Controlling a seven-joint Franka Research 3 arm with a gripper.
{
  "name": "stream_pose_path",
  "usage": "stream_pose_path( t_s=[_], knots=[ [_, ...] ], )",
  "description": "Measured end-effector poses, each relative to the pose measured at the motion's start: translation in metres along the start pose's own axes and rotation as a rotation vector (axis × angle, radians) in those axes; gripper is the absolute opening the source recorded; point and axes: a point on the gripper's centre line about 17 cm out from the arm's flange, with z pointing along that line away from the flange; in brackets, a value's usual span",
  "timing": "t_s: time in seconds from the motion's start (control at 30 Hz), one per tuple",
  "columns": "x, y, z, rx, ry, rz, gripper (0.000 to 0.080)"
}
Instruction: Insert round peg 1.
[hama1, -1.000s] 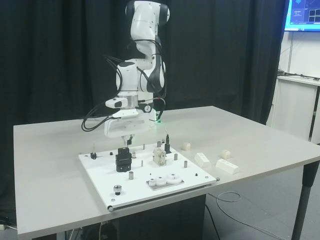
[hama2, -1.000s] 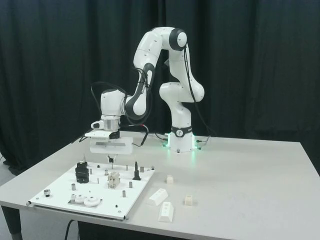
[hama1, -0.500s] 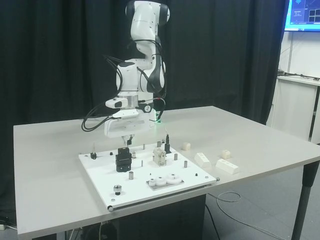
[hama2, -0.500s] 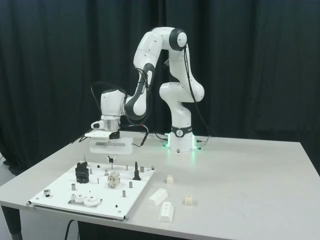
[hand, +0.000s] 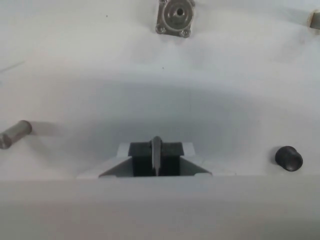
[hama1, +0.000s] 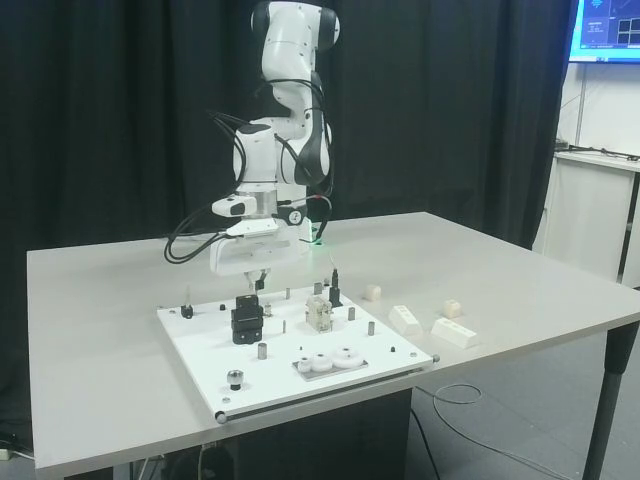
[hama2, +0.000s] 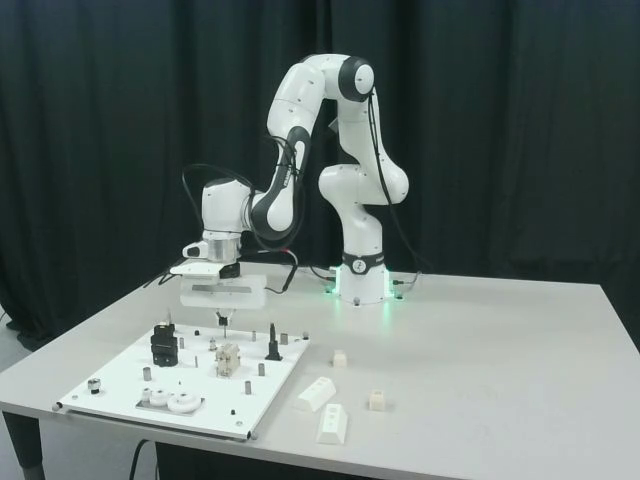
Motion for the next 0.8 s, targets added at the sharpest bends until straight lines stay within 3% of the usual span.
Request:
stream_pose_path(
  t_s=[0.8],
  knots=[
    [0.0003,0.0065,0.0001,-0.017,0.007,0.005,0.0031]
  ],
)
